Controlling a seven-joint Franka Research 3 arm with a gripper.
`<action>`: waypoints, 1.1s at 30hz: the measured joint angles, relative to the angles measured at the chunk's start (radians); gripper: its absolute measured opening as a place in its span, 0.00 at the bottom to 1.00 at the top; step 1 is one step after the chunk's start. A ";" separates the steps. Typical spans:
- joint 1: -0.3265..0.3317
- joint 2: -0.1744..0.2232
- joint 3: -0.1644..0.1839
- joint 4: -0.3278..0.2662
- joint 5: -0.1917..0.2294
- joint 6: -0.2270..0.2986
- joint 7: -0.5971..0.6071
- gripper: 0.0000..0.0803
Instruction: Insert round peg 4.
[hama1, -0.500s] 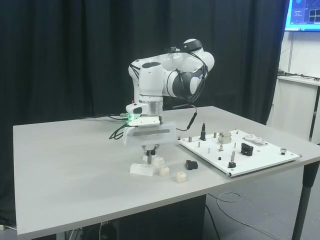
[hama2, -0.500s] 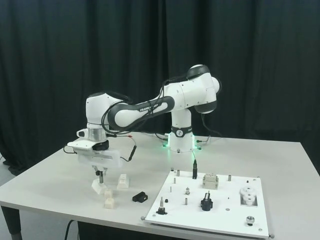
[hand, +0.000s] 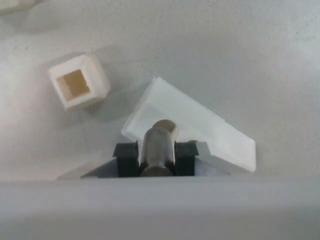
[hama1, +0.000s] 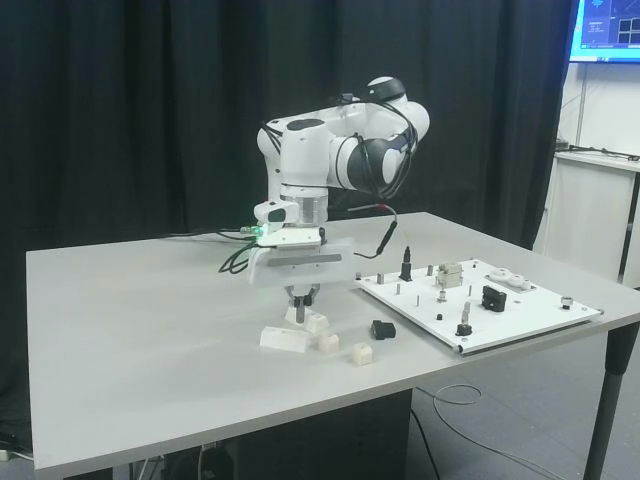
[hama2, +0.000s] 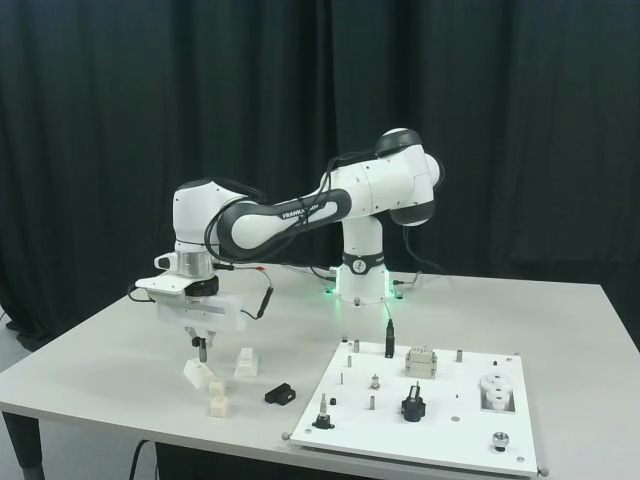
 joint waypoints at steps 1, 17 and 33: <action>0.000 0.000 0.000 0.000 0.000 0.000 0.004 0.19; -0.001 0.000 0.008 0.000 0.001 -0.001 0.034 0.19; -0.001 0.000 0.011 0.000 0.004 -0.002 0.045 0.19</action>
